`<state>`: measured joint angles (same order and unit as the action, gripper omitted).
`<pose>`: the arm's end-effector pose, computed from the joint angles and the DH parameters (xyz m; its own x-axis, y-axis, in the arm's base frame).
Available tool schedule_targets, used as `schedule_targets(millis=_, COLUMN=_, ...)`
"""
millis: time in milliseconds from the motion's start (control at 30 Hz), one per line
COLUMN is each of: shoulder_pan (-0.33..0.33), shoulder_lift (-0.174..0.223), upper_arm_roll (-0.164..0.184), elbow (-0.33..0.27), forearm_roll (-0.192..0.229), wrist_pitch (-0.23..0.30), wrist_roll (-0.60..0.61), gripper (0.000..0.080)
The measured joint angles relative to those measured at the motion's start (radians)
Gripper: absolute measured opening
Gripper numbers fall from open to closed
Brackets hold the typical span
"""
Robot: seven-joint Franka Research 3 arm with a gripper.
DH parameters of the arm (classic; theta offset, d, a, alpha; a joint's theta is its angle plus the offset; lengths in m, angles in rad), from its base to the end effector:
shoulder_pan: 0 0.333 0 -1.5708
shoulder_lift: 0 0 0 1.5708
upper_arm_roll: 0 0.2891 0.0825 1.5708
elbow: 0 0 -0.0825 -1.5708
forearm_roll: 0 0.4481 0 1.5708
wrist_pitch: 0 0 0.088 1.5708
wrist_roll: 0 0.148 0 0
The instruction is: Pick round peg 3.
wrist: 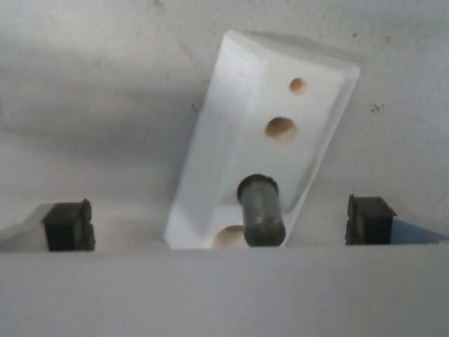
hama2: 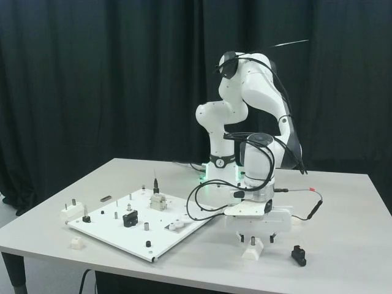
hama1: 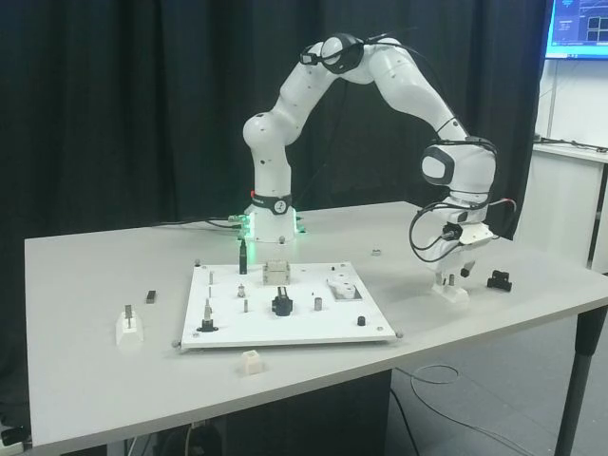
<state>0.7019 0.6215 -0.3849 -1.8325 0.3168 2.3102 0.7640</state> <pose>0.6264 0.2125 0.0943 0.8139 -0.5785 -0.0541 -0.5756 -0.8155 0.0609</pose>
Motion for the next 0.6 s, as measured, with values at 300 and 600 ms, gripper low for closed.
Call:
schedule_targets(millis=300, shoulder_pan=0.000, shoulder_lift=0.000, upper_arm_roll=0.003, elbow=0.001, forearm_roll=-0.033, wrist_pitch=0.000, wrist_roll=0.037, gripper=0.0674)
schedule_targets(millis=600, shoulder_pan=0.000, shoulder_lift=0.000, upper_arm_roll=0.004, elbow=0.006, forearm_roll=-0.033, wrist_pitch=0.000, wrist_roll=0.042, gripper=0.0486)
